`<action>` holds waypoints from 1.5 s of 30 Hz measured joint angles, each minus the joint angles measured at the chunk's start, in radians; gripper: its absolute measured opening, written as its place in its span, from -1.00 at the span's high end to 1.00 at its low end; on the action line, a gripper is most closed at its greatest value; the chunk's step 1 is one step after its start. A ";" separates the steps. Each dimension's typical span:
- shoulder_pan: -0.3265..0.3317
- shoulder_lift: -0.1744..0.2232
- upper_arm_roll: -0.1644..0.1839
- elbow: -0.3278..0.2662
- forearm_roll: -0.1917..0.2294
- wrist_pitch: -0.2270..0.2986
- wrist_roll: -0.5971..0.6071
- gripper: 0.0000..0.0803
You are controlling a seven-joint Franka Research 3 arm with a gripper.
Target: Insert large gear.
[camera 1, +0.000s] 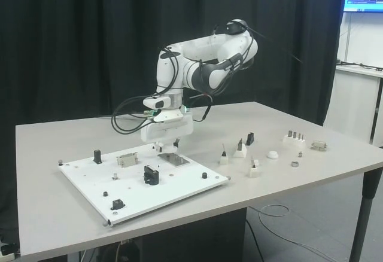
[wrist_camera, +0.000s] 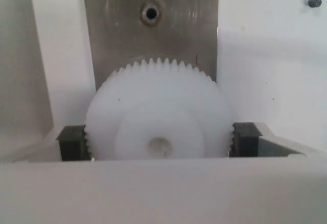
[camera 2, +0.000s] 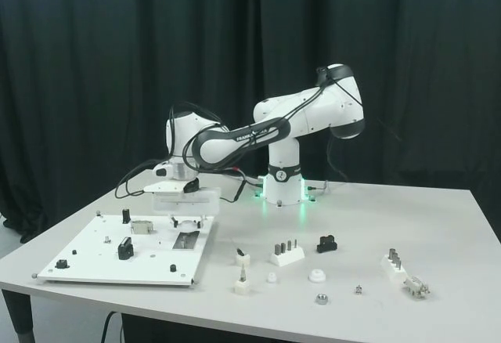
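Note:
In the wrist view a large white toothed gear [wrist_camera: 159, 116] sits between my two black fingers [wrist_camera: 71, 143], which press on its rim from both sides. My gripper [wrist_camera: 159, 142] is shut on it. Under the gear lies a grey metal plate [wrist_camera: 127, 40] with a round hole [wrist_camera: 150, 13], set into the white board. In the first room view the gripper [camera 1: 169, 148] hangs just above that metal plate [camera 1: 174, 160]. From the second room view the gripper [camera 2: 185, 222] is above the same plate [camera 2: 186, 239].
The white board [camera 1: 90, 181] carries black fixtures [camera 1: 151, 175], small posts and a grey connector block [camera 1: 126, 160]. Loose small parts, white holders [camera 1: 240, 151] and a pin stand [camera 1: 294, 138] lie on the grey table to the board's right.

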 joint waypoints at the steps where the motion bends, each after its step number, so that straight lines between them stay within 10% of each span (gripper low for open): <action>1: -0.002 0.000 0.001 0.002 0.000 0.000 0.000 -0.49; 45: -0.014 0.006 0.004 0.025 -0.038 -0.026 -0.021 -0.49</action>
